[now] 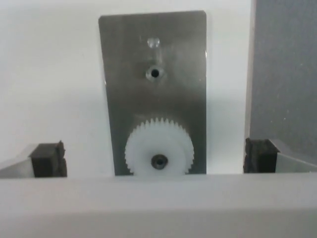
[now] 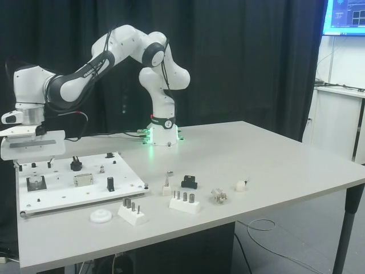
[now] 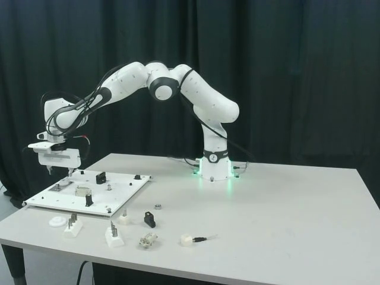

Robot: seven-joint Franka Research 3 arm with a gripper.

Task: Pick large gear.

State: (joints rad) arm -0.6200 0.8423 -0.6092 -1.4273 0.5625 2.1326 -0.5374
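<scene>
Between the two black fingertips in the wrist view, the gripper (image 1: 154, 161) stands wide open with nothing in its grasp; one pad (image 1: 48, 159) shows at the lower left of the frame and the other at the lower right. Centred between them, low in the frame, lies a white toothed gear (image 1: 158, 147) with a dark bore, sitting on a grey metal plate (image 1: 153, 59) that runs up the middle of the frame and has a small hole near its upper end. The plate rests on a white board (image 1: 49, 74), and a strip of grey table (image 1: 285, 74) fills the right edge. A white bar of the wrist crosses the bottom of the frame.

At the left edge of the first room view, the white arm (image 2: 102, 60) reaches from its base at centre over to the white board (image 2: 80, 182), its gripper (image 2: 35, 162) hanging just above the board's left part, over the plate. A second white gear (image 2: 100, 216) lies on the grey table (image 2: 274, 154) just in front of the board, beside white blocks holding pins (image 2: 132, 212).

Toward the left of the second room view, the gripper (image 3: 59, 172) hovers over the board's (image 3: 119, 190) far left corner; its fingers are too small to judge here. The loose white gear (image 3: 57, 222) lies at the lower left, off the board.
</scene>
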